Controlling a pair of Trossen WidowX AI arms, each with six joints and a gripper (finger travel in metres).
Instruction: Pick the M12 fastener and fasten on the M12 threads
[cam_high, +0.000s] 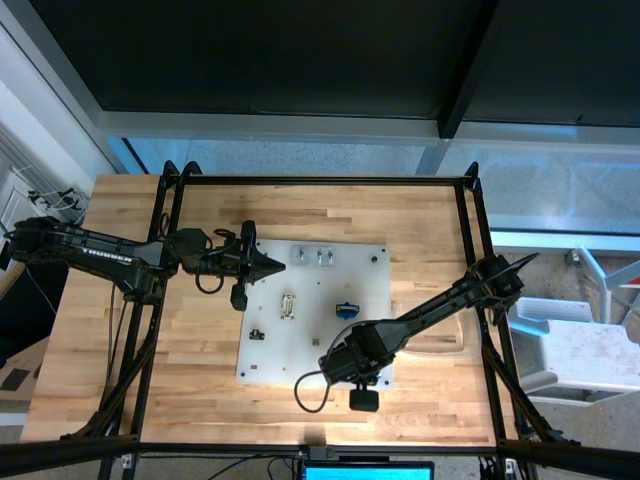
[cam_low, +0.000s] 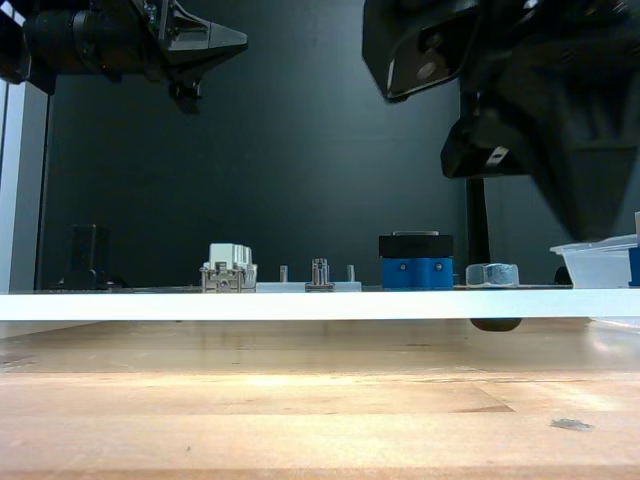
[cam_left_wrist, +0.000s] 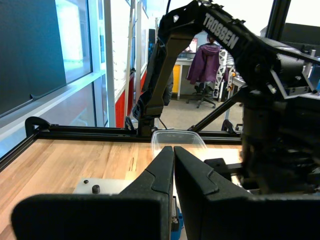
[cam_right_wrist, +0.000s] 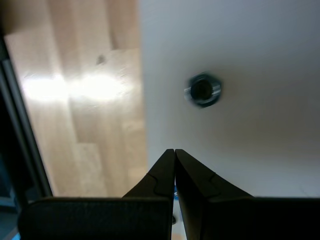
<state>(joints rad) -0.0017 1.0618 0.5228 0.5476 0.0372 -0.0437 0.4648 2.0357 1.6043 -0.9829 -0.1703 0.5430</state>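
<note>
On the white board, near its near right edge, sits the small silver M12 nut. It lies flat, hexagonal, with a dark centre showing through its bore. In the low view it sits level on the board's surface, in front of the clear tray; whether it is on its stud cannot be told.

Right gripper — poised above the near right part of the board and pointing down at it. Its jaws are pressed together tip to tip and grip nothing. The nut lies apart from the tips, on the board beneath them.

Left gripper — raised over the far left edge of the board and pointing inward across it. Its jaws are likewise closed on nothing.

Other items: a blue connector block stands on the board, right of its middle. The clear tray rests just off the board's right edge. The board itself lies on the wooden desk.
</note>
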